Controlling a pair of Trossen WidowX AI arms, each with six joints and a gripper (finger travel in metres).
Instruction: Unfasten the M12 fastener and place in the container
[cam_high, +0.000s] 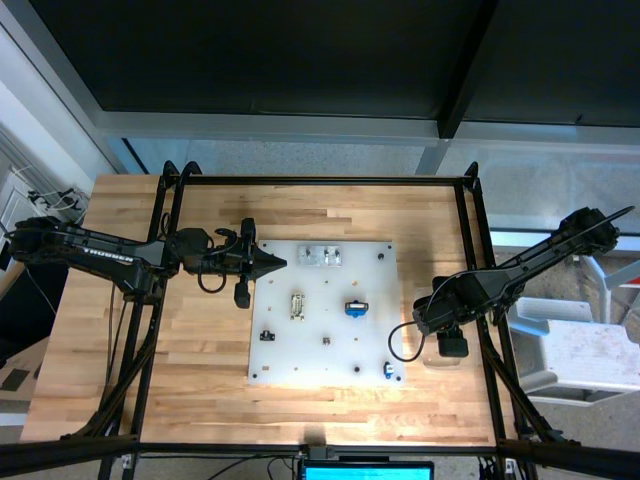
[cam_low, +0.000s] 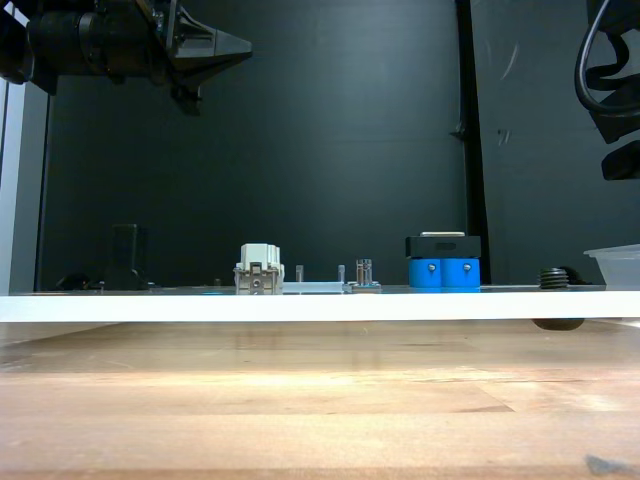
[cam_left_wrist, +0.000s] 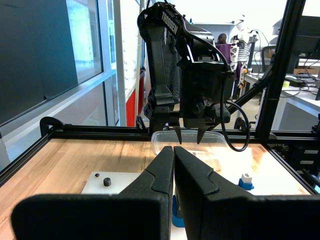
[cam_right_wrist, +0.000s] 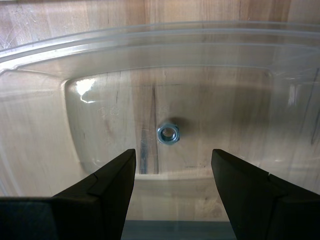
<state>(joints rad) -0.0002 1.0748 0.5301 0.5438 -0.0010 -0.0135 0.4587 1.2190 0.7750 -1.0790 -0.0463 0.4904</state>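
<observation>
The small silver nut (cam_right_wrist: 168, 133) lies flat on the floor of the clear container (cam_right_wrist: 150, 35), apart from any finger. My right gripper (cam_right_wrist: 173, 153) hangs open straight above it, with nothing between its fingers. In the high view the right gripper (cam_high: 452, 347) covers most of the container (cam_high: 436, 364), just off the white board's near right edge. The black ribbed stud (cam_low: 553, 278) stands bare on the board in the low view, beside the container (cam_low: 615, 262). My left gripper (cam_high: 278, 263) is shut on nothing, raised over the board's far left edge.
The white board (cam_high: 300, 350) carries a blue connector (cam_high: 355, 308), a beige connector (cam_high: 297, 305), a silver block (cam_high: 323, 257) and small posts. The black frame rails (cam_high: 320, 180) run around the table. The left wrist view shows the right arm (cam_left_wrist: 200, 85) over the container (cam_left_wrist: 165, 140).
</observation>
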